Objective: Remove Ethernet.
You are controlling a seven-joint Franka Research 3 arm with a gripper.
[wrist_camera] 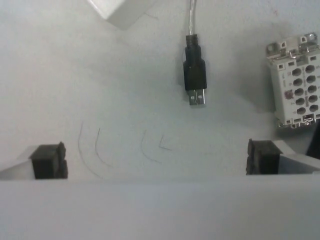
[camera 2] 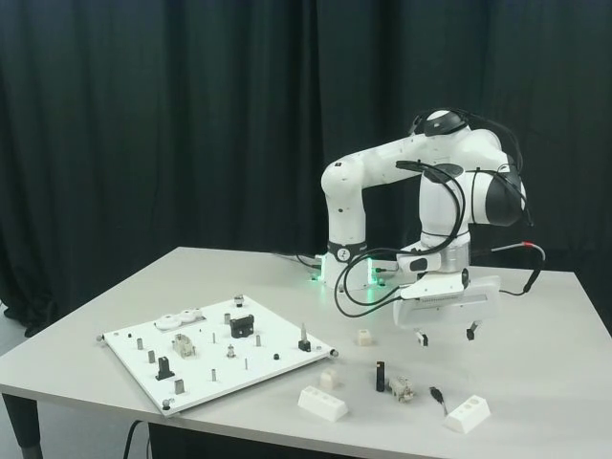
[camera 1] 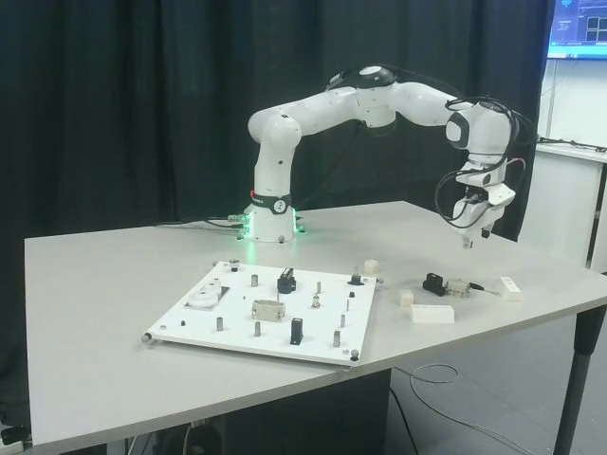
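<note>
Black fingertips (wrist_camera: 48,161) of the gripper (wrist_camera: 156,159) frame the wrist view from either side, set far apart with nothing between them, so the jaws stand wide and hold nothing. Beyond them lies the bare grey table (wrist_camera: 60,75), marked with a few thin curved pen lines (wrist_camera: 95,150). A black USB plug (wrist_camera: 195,75) rests flat on it, its metal end pointing towards the gripper and its grey cable (wrist_camera: 192,15) running away. Near the plug, but apart from it, sits a white multi-pin connector block (wrist_camera: 297,82) with rows of round holes and metal clips at its ends. A corner of a white block (wrist_camera: 117,12) shows at the far edge. From the room views, the white arm (camera 2: 382,158) reaches out from its base, where a green light (camera 1: 248,226) glows, and the gripper hangs above the loose parts on the table, well apart from the white board (camera 1: 275,313) that carries small upright fittings. Which of these pieces is the Ethernet plug cannot be told; none of the parts below the gripper shows as one.
</note>
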